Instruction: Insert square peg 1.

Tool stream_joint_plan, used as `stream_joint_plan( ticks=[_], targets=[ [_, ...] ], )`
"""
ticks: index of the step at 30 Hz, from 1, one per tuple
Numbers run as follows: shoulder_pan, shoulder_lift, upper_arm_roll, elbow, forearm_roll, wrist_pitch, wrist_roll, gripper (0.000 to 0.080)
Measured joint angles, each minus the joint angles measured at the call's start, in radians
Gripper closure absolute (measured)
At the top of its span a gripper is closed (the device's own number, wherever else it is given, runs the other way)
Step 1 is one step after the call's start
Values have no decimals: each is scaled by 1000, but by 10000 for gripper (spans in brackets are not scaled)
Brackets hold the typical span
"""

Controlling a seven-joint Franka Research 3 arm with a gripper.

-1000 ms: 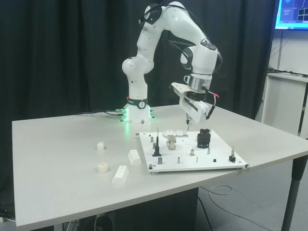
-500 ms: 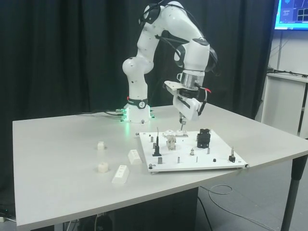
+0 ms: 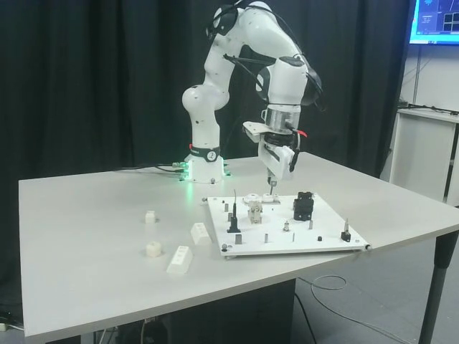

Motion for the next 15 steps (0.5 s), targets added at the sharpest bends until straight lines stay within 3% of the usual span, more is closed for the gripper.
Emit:
stream_joint_plan(
  ticks=[15],
  targets=[
    [9,5,0,-1,15,-13,16,768]
  ],
)
